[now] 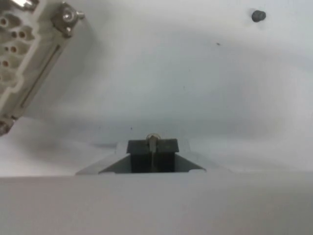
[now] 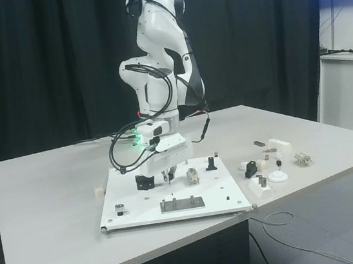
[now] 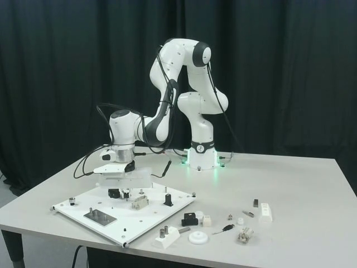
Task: Remove square peg 1.
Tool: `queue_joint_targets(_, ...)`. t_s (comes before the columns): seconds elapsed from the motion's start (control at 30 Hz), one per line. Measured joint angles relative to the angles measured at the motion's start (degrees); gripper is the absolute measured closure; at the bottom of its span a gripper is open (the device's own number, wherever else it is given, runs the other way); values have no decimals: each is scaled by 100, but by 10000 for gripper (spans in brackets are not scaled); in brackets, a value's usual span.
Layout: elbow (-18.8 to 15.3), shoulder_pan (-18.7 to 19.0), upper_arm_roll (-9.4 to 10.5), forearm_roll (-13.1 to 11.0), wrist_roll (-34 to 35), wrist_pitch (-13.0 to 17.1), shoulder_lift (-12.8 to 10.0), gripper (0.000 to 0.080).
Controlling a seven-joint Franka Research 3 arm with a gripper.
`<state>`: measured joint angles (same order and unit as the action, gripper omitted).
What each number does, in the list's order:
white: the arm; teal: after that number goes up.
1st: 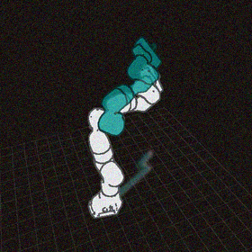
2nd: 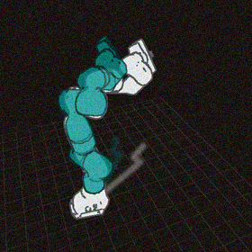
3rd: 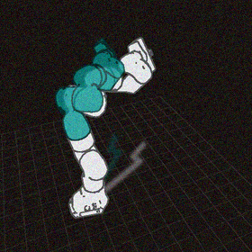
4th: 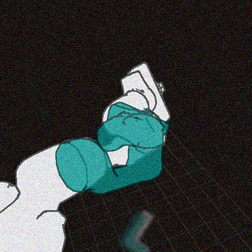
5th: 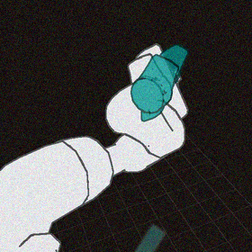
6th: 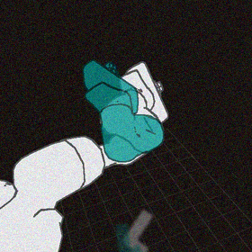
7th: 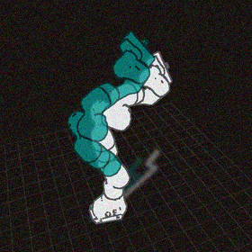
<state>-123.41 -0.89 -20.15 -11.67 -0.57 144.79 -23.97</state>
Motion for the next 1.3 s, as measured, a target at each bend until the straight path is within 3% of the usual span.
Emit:
queue_joint_targets(0.6, -29, 0, -15, 0, -527, -28, 89, 780)
queue_joint_targets(1.3, -88, 1, -80, 17, -538, -157, 486, 780)
